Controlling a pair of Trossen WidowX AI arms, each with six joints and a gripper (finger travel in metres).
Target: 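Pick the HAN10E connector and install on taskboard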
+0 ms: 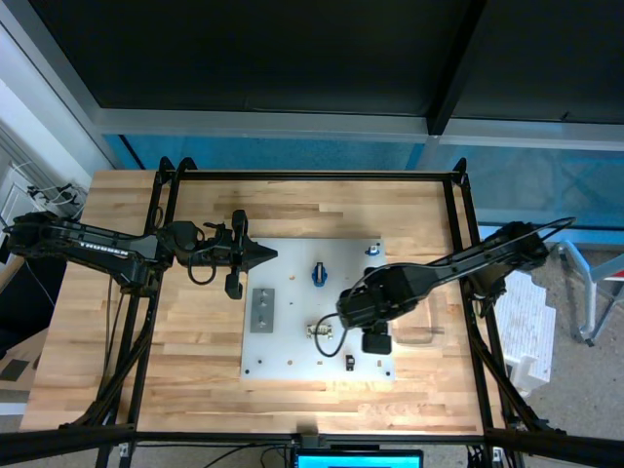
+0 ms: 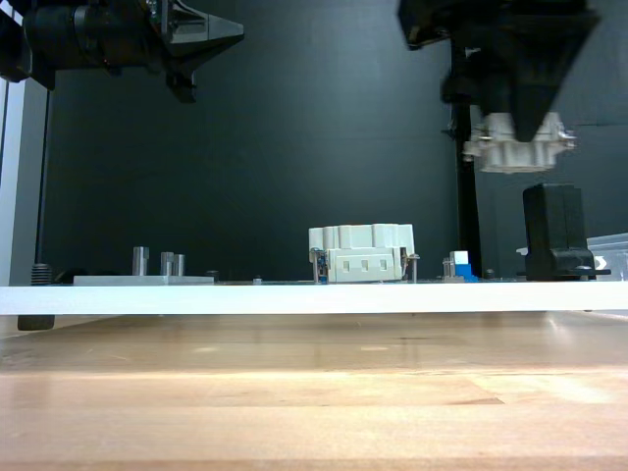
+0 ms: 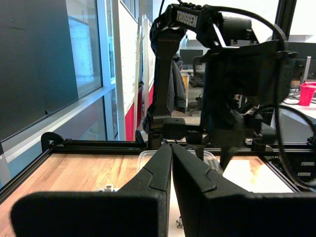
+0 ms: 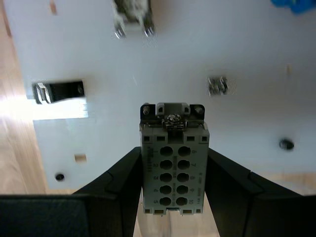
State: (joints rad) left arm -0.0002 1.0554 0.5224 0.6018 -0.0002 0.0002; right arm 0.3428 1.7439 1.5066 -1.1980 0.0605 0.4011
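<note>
— Holding anything, those right fingers (image 4: 228,183)?
— Yes, they are clamped on the flanks of the beige plug (image 4: 174,158), with its pin holes facing the wrist camera. It hangs clear above the board (image 1: 292,361), toward the 3 o'clock side.
— So the pick is done?
— I'd say so. Seating is left. The beige socket (image 2: 361,253) on the board, about 8 o'clock from the plug seen from above, looks like its mate.
— And the left fingers (image 3: 159,174)?
— Pressed together, empty, hovering over the board's 10 o'clock corner.
</note>
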